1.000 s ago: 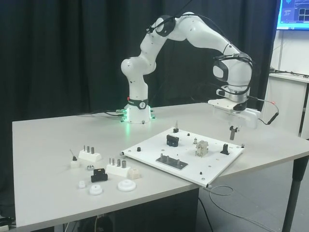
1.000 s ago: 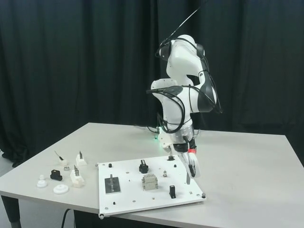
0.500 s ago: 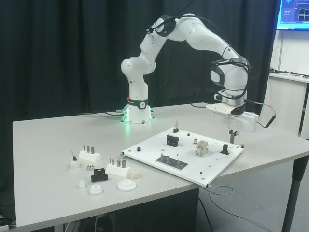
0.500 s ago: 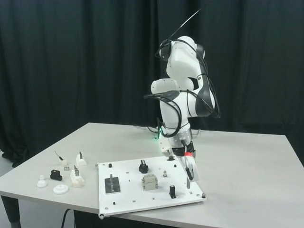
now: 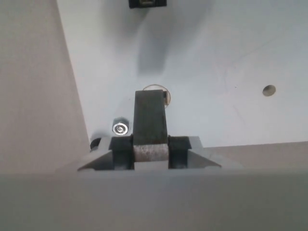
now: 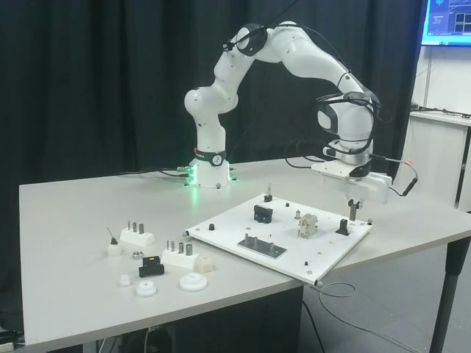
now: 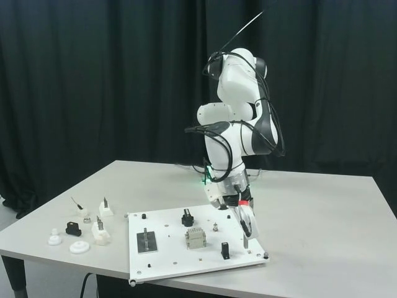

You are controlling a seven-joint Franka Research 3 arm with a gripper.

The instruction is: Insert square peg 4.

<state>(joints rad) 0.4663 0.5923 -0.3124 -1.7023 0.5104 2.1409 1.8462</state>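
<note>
Holding square peg 4 [image 5: 150, 115] upright, the end effector [image 5: 150, 144] is clamped on its top, low over the white board [image 5: 216, 57] near the corner. Peg tip sits over a hole (partly hidden), kept vertical presumably to enter without jamming.

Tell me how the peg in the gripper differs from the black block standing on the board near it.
The square peg hangs clamped in the gripper above the white board; the black block stands on the board, untouched. The peg is slim and straight; the block is squatter with a wider foot. Both stand upright near the same board corner.
</note>
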